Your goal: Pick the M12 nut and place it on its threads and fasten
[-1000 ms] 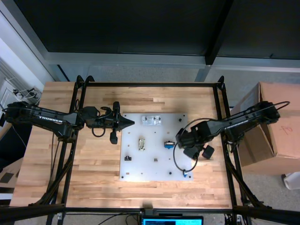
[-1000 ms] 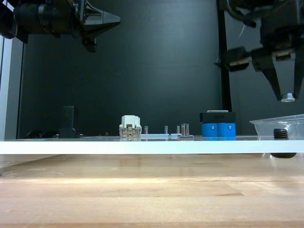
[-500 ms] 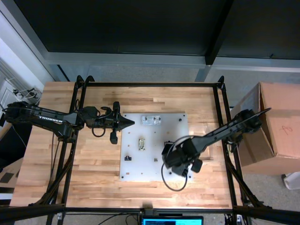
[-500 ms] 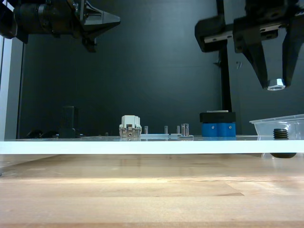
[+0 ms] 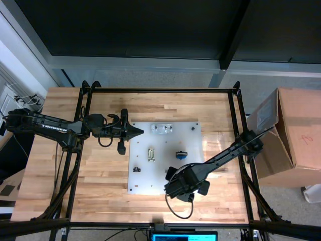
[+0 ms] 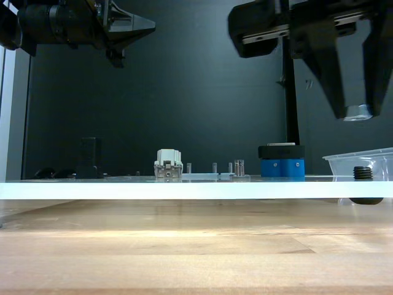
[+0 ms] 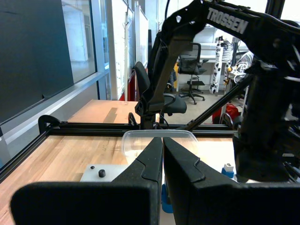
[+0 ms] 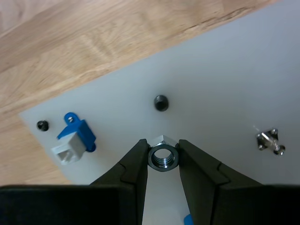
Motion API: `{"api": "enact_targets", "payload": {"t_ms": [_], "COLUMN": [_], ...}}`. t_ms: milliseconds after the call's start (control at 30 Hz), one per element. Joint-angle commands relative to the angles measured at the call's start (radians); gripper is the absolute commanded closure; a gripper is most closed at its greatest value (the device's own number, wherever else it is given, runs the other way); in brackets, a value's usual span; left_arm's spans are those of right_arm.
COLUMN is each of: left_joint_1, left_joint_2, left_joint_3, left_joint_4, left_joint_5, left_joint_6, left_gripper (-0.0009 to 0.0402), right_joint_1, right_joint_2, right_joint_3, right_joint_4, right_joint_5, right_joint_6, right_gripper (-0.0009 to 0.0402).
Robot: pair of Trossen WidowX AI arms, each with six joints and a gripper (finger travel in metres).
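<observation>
Over the wooden table (image 5: 100, 201) and its white board (image 5: 143, 183), we see the right gripper (image 6: 357, 110) hanging above the board's near right part. Its fingers are clamped on the silver nut (image 8: 163, 158), which is held clear of its seat. The black stud (image 6: 363, 174) stands bare below, ribs showing. The left gripper (image 6: 142, 26) hovers high at the board's left edge, fingers pressed together.

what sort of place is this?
Likely a robotics lab: black office chair, glass partition, wooden table. Left gripper hovers beside the white board's left edge; right gripper holds the silver nut above its near part.
</observation>
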Motion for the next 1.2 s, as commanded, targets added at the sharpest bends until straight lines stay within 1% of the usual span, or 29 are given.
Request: {"api": "enact_targets", "payload": {"t_ms": [33,333,733,1033,1100,1200], "left_joint_1": [0.000,0.000,0.000,0.000,0.000,0.000], "left_joint_2": [0.000,0.000,0.000,0.000,0.000,0.000], "left_joint_3": [0.000,0.000,0.000,0.000,0.000,0.000], "left_joint_4": [0.000,0.001,0.000,0.000,0.000,0.000], "left_joint_5": [0.000,0.000,0.000,0.000,0.000,0.000], "left_joint_6": [0.000,0.000,0.000,0.000,0.000,0.000], "left_gripper": [0.0393,0.0393,0.0393,0.0393,0.0393,0.0393], "right_joint_1": [0.001,0.001,0.004,0.005,0.005,0.004], "right_joint_2": [0.026,0.039,0.039,0.055,0.055,0.055], "right_joint_3": [0.035,0.030,-0.025,-0.024,-0.026,-0.030], "right_joint_4": [-0.006,0.014,0.082,0.091,0.101,0.107], "right_joint_5": [-0.002,-0.006,-0.006,-0.010,-0.037,-0.040], "right_joint_6": [-0.008,-0.008,-0.008,-0.008,-0.010,-0.011], "right_gripper": [0.0371,0.0371,0.0371,0.0371,0.0371,0.0371]}}
